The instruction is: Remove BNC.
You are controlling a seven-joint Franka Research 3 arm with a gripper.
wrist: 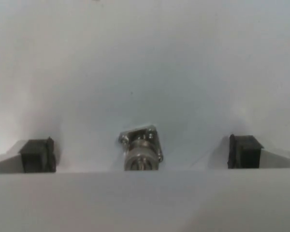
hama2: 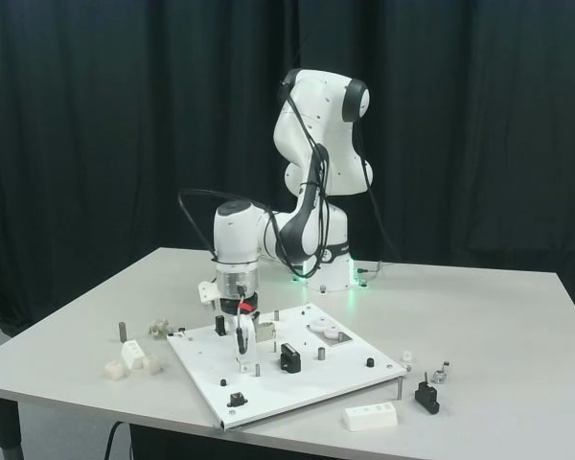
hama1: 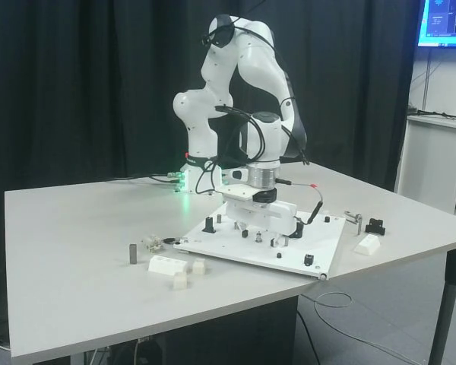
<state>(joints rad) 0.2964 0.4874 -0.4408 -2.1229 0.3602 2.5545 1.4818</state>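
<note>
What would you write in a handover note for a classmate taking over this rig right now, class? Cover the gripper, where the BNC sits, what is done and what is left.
Gripper: open, low over the white board, one black fingertip on each side of the BNC connector, neither touching it.
BNC connector: in its flange mount on the board, centred between the fingers in the wrist view.
Done: arm lined up above the connector.
Left: close on the connector, free it, lift it off the board.
Loose white blocks lie on the grey table beside the board.
</note>
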